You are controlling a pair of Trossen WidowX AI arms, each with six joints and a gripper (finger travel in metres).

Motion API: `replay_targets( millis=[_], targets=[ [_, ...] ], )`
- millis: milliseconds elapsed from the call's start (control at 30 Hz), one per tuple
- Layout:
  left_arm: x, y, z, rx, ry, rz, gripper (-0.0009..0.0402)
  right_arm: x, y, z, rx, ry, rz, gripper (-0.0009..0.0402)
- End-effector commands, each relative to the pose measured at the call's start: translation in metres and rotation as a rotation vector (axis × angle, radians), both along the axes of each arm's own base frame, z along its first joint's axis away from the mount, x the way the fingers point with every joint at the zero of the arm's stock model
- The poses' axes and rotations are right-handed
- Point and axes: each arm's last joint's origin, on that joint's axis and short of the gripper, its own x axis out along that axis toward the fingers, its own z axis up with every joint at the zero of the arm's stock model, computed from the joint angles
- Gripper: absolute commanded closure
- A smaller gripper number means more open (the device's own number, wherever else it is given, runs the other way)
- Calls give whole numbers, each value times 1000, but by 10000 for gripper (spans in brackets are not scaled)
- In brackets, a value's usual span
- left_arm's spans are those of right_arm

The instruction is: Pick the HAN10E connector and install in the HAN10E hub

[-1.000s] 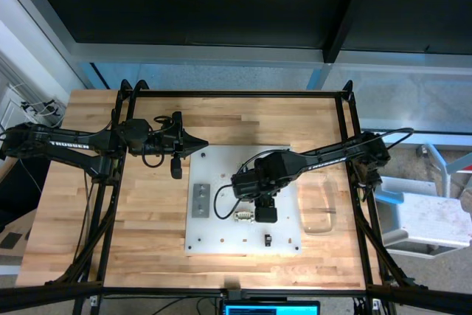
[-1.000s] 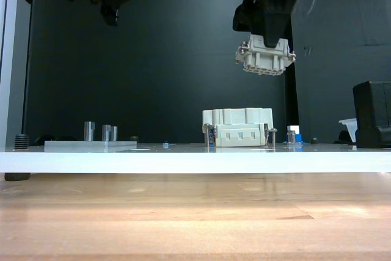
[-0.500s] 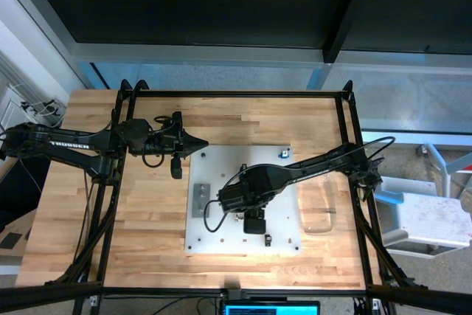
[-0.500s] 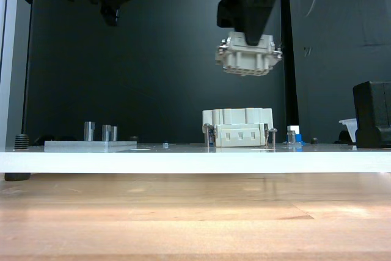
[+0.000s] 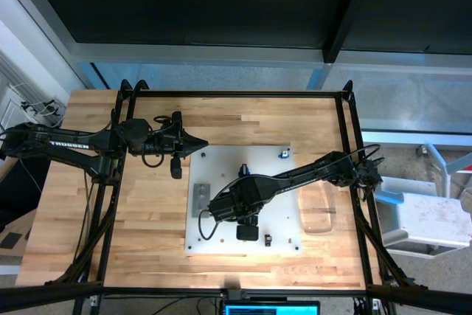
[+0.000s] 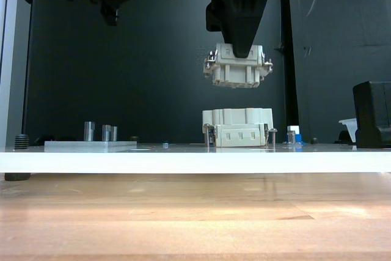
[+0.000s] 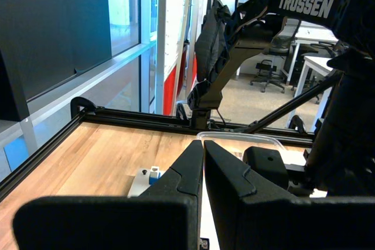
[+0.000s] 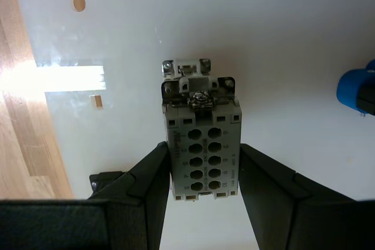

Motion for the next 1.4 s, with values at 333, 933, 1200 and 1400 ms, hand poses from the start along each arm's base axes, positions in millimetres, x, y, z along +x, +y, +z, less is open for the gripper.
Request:
replay_targets(
  millis=[333, 933, 1200, 1400],
  targets=[
    [0, 0, 0, 0, 0, 0, 392, 8, 6, -19, 1, -10, 45, 368],
    [0, 0, 0, 0, 0, 0, 393, 6, 7, -25, -6, 9, 63, 368],
    [0, 0, 0, 0, 0, 0, 392, 5, 7, -25, -9, 17, 62, 368],
    [0, 0, 0, 0, 0, 0, 392, 5, 6, -25, -9, 18, 62, 368]
  ],
)
